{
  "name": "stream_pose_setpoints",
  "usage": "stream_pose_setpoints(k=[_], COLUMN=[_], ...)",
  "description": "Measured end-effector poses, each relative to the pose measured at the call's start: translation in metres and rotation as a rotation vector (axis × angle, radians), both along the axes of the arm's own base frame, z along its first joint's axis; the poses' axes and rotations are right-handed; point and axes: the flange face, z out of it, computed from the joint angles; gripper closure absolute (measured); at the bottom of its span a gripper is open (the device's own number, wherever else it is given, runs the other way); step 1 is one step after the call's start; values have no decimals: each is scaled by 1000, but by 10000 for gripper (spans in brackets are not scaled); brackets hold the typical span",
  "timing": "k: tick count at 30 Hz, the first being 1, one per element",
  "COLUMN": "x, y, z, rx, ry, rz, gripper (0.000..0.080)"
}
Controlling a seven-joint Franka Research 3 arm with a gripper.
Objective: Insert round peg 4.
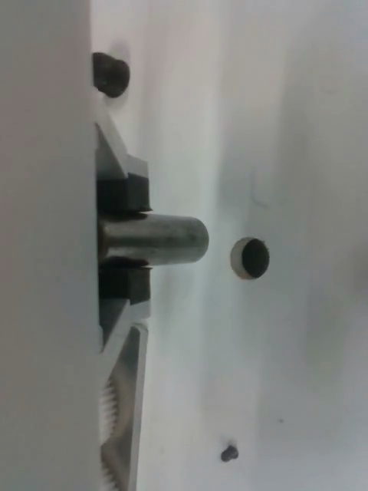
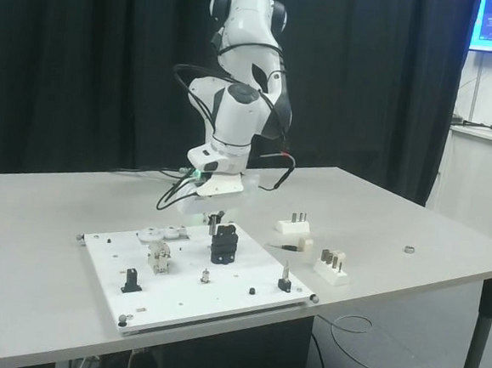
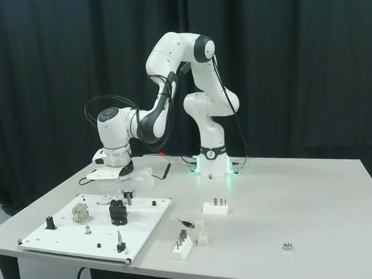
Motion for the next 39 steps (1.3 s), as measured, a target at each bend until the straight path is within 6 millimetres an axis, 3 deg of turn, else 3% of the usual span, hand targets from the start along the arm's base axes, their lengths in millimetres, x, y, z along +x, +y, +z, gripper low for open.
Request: stream_pose_setpoints(k=[39], x=[7], y=[2], z=[-19], rx=[-41], ry=[16], rz=[3], gripper=[654])
